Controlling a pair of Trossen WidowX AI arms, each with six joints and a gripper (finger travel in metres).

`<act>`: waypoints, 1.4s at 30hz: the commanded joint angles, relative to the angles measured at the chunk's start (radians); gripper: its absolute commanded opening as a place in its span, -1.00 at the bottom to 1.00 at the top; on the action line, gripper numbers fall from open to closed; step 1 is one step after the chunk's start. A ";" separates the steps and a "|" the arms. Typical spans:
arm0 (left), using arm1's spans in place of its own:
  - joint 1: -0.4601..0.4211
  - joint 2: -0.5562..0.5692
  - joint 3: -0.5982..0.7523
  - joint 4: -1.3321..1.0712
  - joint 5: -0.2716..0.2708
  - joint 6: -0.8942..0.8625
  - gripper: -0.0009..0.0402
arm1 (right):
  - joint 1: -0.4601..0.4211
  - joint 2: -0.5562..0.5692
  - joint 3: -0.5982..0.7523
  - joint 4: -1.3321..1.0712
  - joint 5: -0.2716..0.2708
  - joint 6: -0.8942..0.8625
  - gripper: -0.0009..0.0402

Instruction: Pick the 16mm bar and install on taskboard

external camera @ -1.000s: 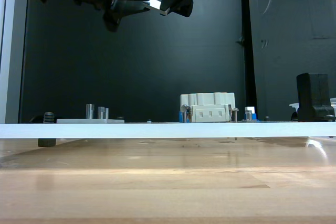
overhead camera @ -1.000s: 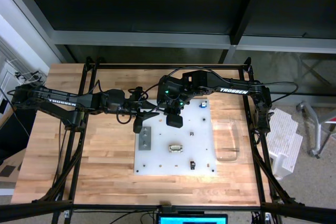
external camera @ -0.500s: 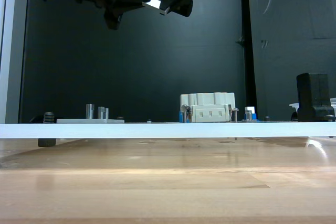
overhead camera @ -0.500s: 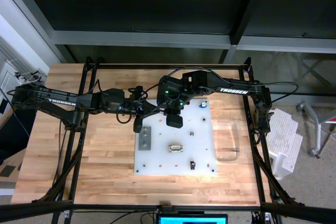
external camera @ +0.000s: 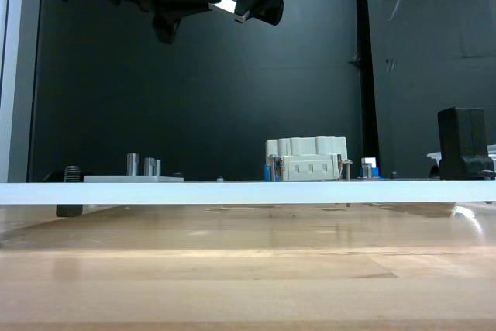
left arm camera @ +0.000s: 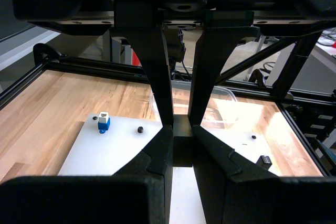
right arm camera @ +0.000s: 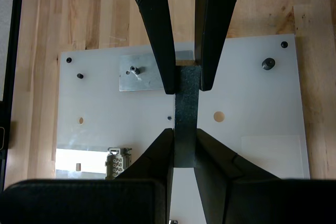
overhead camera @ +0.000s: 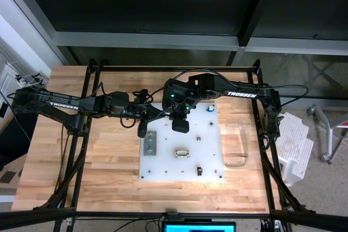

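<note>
Pinching the 16mm bar above the taskboard: left tool and right tool

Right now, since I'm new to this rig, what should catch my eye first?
The 16mm bar is held high above the white taskboard, clear of any seat. The left gripper and right gripper meet there from opposite sides, both shut on it.

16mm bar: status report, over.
Left end effector and right end effector both shut on the dark 16mm bar, high over the white taskboard. Bar held, clear of its seat. Beige connector block on the board, far below.
</note>
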 commanded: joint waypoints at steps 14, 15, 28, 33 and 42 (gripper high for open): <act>0.000 0.001 -0.001 -0.004 0.000 -0.001 -0.96 | 0.000 -0.001 0.001 -0.032 0.002 0.003 -0.37; 0.000 0.000 -0.001 -0.002 0.000 -0.001 -0.96 | 0.000 -0.001 0.001 -0.035 0.003 0.003 -0.32; 0.001 0.000 -0.001 0.030 -0.038 0.025 -0.96 | 0.006 -0.069 -0.002 0.023 0.069 -0.034 0.20; 0.001 0.000 -0.001 0.063 -0.053 0.035 -0.96 | 0.008 -0.114 -0.024 0.061 0.116 -0.050 0.21; 0.001 -0.001 -0.001 0.128 -0.060 0.050 -0.96 | 0.008 -0.301 -0.303 0.355 0.142 -0.051 0.21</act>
